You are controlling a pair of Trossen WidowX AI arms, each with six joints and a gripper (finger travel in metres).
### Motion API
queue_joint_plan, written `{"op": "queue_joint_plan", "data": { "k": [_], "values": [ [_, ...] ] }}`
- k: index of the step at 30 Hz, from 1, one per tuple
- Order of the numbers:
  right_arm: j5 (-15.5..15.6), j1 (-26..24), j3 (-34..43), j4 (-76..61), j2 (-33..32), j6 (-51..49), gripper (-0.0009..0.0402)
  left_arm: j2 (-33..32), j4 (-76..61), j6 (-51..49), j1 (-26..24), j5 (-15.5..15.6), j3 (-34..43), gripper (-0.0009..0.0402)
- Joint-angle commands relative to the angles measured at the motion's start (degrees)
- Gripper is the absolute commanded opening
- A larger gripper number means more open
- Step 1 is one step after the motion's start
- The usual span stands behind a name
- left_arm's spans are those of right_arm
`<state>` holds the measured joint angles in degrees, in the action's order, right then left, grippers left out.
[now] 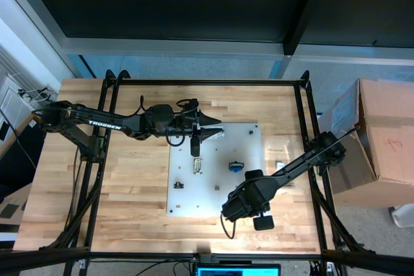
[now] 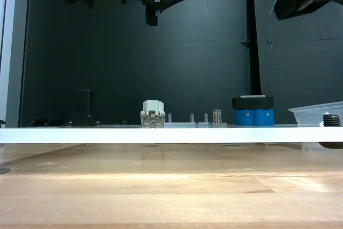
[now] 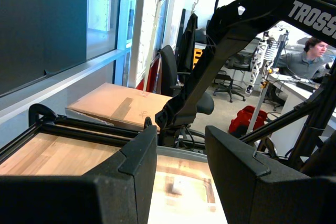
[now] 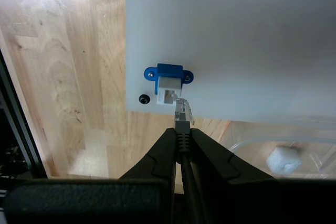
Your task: Pick the RJ45 connector and install on the taskboard
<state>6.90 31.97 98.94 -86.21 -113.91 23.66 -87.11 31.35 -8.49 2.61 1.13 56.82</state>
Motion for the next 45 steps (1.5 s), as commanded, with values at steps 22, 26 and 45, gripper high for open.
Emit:
{"op": "queue_joint_plan", "data": {
  "k": [22,26,45],
  "values": [
    [-0.8,1.1,-2.4,3.0,0.0,1.2,0.0000,0.0,0.0,0.0,0.0,0.0,0.0,0.0122],
    [-0.8,1.1,-2.6,3.1,0.0,1.6,0.0000,0.0,0.0,0.0,0.0,0.0,0.0,0.0122],
    [-0.8,1.1,-3.5,3.9,0.0,1.6,0.0000,0.0,0.0,0.0,0.0,0.0,0.0,0.0122]
  ]
}}
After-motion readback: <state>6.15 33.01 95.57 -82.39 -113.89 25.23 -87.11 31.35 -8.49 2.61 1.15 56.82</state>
